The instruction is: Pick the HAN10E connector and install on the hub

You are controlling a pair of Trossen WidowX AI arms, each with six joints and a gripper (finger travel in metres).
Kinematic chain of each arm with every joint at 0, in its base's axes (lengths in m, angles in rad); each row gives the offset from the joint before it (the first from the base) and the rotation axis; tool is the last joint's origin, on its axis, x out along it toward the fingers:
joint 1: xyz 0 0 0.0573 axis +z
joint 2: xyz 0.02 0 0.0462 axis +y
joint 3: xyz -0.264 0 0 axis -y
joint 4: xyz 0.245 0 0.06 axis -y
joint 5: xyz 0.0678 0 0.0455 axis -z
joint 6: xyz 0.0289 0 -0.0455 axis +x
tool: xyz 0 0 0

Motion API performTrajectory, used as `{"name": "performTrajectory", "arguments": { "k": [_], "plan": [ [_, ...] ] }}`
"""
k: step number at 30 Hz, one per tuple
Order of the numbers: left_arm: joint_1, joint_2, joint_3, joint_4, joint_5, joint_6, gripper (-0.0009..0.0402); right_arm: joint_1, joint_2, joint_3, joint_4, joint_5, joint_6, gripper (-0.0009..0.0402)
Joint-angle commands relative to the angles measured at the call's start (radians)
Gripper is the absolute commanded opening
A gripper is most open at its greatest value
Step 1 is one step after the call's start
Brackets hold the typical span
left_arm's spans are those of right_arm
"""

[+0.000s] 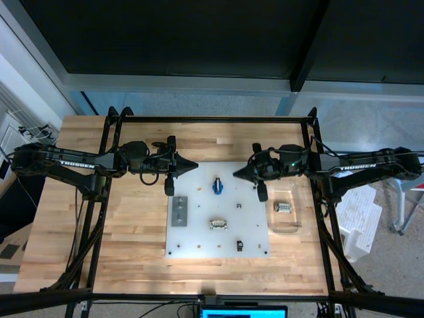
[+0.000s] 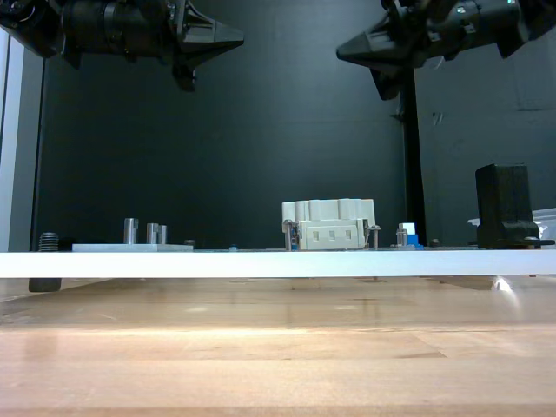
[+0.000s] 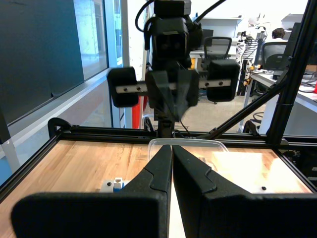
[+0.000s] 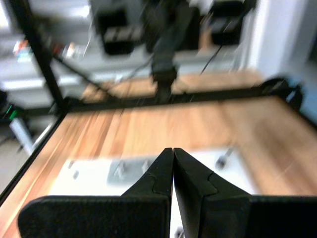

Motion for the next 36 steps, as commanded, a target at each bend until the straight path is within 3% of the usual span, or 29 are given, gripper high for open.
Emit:
{"name": "performTrajectory", "arguments": {
  "k": [1,8,13,17,21,25,29,36],
  "plan": [
    [0.000,0.000,0.000,0.000,0.000,0.000,0.0000,0.041,0.000,0.039,-0.179,-0.005,-0.005,0.0000],
    [0.000,0.000,0.000,0.000,0.000,0.000,0.0000,0.105,0.000,0.089,-0.475,0.007,0.027,0.0000],
    [0.000,0.000,0.000,0.000,0.000,0.000,0.0000,0.145,0.000,0.121,-0.649,0.056,0.048,0.0000],
    [0.000,0.000,0.000,0.000,0.000,0.000,0.0000,0.176,0.000,0.137,-0.791,0.062,0.074,0.0000],
    [0.000,0.000,0.000,0.000,0.000,0.000,0.0000,0.229,0.000,0.143,-0.917,0.118,0.111,0.0000],
    [0.000,0.000,0.000,0.000,0.000,0.000,0.0000,0.246,0.000,0.146,-1.027,0.074,0.146,0.0000],
    [0.000,0.000,0.000,0.000,0.000,0.000,0.0000,0.259,0.003,0.146,-1.135,0.075,0.161,0.0019],
    [0.000,0.000,0.000,0.000,0.000,0.000,0.0000,0.279,0.003,0.146,-1.220,0.075,0.237,0.0123]
  ]
}}
